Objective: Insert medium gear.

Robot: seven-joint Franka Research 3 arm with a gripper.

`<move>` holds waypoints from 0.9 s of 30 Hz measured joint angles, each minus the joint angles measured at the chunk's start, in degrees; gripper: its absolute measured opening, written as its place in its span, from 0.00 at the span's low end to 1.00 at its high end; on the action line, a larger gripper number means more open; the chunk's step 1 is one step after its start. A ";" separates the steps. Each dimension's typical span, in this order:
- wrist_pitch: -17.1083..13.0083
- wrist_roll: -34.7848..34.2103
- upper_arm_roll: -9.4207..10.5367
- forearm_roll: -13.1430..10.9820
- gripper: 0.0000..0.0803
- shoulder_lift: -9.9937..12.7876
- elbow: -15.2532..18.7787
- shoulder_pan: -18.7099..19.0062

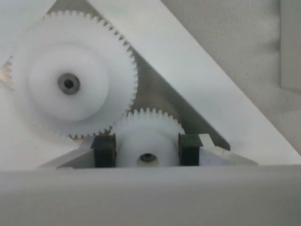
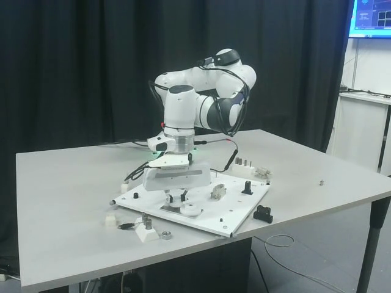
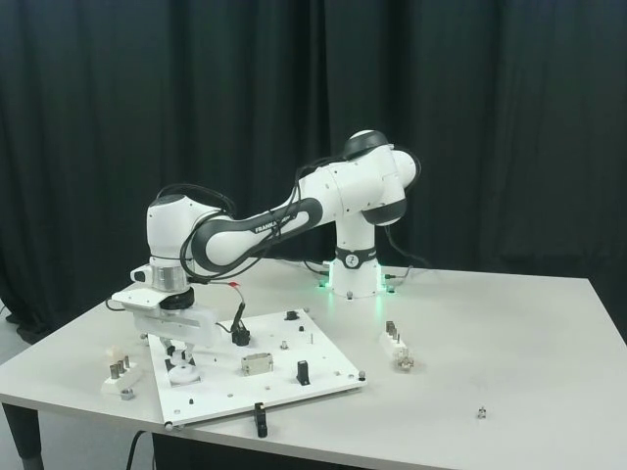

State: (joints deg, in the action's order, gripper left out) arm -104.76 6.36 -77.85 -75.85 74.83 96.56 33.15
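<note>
You are facing a grey counter (image 2: pixel 73 183) on black legs, with black curtains (image 3: pixel 490 117) hanging behind it across the whole back wall. At the first room view's far edge stands a white cabinet (image 2: pixel 360 128) beneath a lit screen (image 2: pixel 371 18).

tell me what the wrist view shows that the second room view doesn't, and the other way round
Only the wrist view shows the teeth of the medium gear meshing with the large gear, the bore in each hub, and a black finger pad on either side of the medium gear's hub.

Only the second room view shows the whole white arm, the grey table, the black curtain and the other parts on the white board.

Both show the gripper down at the board's gear corner.
</note>
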 joint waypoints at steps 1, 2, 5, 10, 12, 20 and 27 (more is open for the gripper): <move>0.03 0.07 -0.02 0.01 0.35 0.00 0.00 0.01; 0.06 0.16 -0.03 0.01 0.35 0.00 0.00 0.02; 0.11 0.33 -0.05 0.05 0.35 0.00 0.00 0.05; 0.14 0.99 -0.03 0.08 0.35 0.01 0.00 0.03; 0.14 1.68 0.02 0.08 0.35 0.01 -0.01 0.01; 0.13 4.87 0.05 0.08 0.35 0.04 -0.02 -0.03; 0.16 7.92 0.04 0.10 0.35 0.04 -0.06 -0.03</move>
State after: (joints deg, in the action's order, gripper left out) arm -104.60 14.28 -77.81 -75.75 74.87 96.49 33.12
